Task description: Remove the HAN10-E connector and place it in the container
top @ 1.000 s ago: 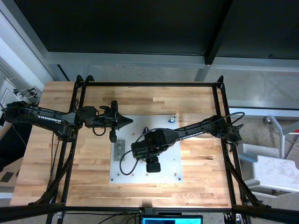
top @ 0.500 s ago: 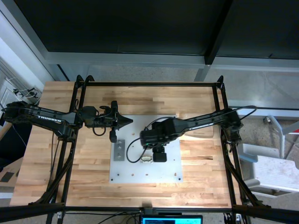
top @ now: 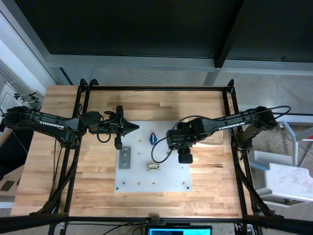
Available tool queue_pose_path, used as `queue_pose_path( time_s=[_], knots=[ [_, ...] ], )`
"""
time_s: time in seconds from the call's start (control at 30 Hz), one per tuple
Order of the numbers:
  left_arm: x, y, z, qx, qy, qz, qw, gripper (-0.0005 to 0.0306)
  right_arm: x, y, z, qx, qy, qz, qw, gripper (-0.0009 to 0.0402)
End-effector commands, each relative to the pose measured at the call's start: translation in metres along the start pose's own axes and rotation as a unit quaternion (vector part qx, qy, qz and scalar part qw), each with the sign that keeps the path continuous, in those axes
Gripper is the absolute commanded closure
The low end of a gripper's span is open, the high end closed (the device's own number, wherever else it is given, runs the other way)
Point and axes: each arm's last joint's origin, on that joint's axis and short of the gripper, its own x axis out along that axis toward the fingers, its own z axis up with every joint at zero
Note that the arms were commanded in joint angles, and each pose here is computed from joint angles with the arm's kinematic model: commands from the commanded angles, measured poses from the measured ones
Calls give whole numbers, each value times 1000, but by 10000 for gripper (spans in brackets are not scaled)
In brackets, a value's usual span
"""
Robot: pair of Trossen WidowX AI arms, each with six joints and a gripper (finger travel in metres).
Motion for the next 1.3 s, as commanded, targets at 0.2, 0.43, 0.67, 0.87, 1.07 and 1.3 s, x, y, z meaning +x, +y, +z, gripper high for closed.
queue_pose_path(
  time_s=[0.2,0.43,0.67,0.87,1.07,1.3],
  knots=[
    [0,0,0,0,0,0,1000,300,-2,-21,-28,72,11,-10,997,343],
    [0,0,0,0,0,0,1000,300,-2,-37,-50,140,13,-20,990,342],
    [0,0,0,0,0,0,1000,300,-2,-51,-71,223,17,-57,973,342],
    [0,0,0,0,0,0,1000,300,0,-59,-85,293,28,-68,953,342],
    [0,0,0,0,0,0,1000,300,6,-64,-101,353,39,-77,932,342],
    [0,0,0,0,0,0,1000,300,12,-69,-119,414,41,-89,905,342]
  ],
)
